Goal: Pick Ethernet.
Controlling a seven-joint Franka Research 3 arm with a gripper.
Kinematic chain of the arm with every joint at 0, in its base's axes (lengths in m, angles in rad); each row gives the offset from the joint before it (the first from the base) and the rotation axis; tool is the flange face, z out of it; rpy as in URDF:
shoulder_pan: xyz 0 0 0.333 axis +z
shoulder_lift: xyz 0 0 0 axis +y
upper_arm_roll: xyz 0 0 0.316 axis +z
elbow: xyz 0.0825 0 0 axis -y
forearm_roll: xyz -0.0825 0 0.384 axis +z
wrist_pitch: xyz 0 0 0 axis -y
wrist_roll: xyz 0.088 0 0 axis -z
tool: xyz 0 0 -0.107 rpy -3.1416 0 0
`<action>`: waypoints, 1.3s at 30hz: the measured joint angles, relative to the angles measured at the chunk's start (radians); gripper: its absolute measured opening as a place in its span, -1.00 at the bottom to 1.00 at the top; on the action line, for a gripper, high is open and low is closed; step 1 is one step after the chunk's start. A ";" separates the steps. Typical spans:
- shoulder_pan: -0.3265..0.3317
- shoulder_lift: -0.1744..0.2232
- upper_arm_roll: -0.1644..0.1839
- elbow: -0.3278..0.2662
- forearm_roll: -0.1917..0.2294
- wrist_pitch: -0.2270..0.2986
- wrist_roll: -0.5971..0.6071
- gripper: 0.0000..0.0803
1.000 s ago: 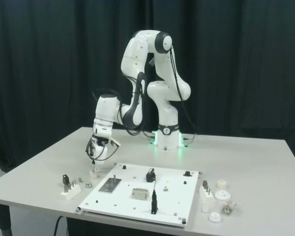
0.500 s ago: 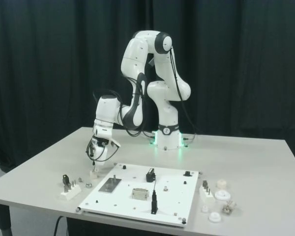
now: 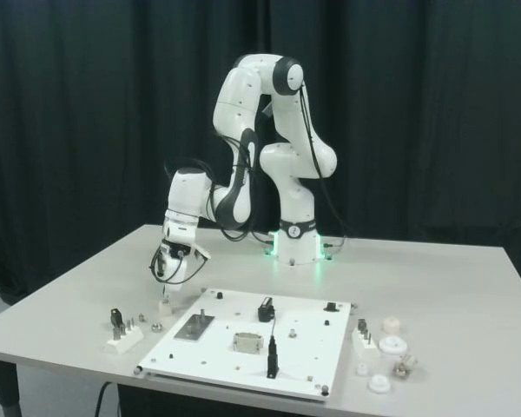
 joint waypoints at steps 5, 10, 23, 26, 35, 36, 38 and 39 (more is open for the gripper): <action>-0.001 0.000 0.000 0.002 0.001 0.000 0.002 -0.74; -0.001 0.000 0.000 0.004 0.001 0.002 0.003 -0.77; -0.001 -0.003 0.000 0.022 0.001 0.002 0.021 -0.77; -0.001 -0.007 0.000 0.023 0.001 0.002 0.022 -0.77; -0.001 -0.028 -0.002 0.023 0.001 -0.004 0.022 -0.78; -0.001 -0.031 -0.003 0.023 0.001 -0.007 0.022 -0.78; -0.001 -0.037 -0.003 0.023 0.001 -0.015 0.022 -0.78; -0.001 -0.041 -0.004 0.023 0.001 -0.019 0.022 -0.78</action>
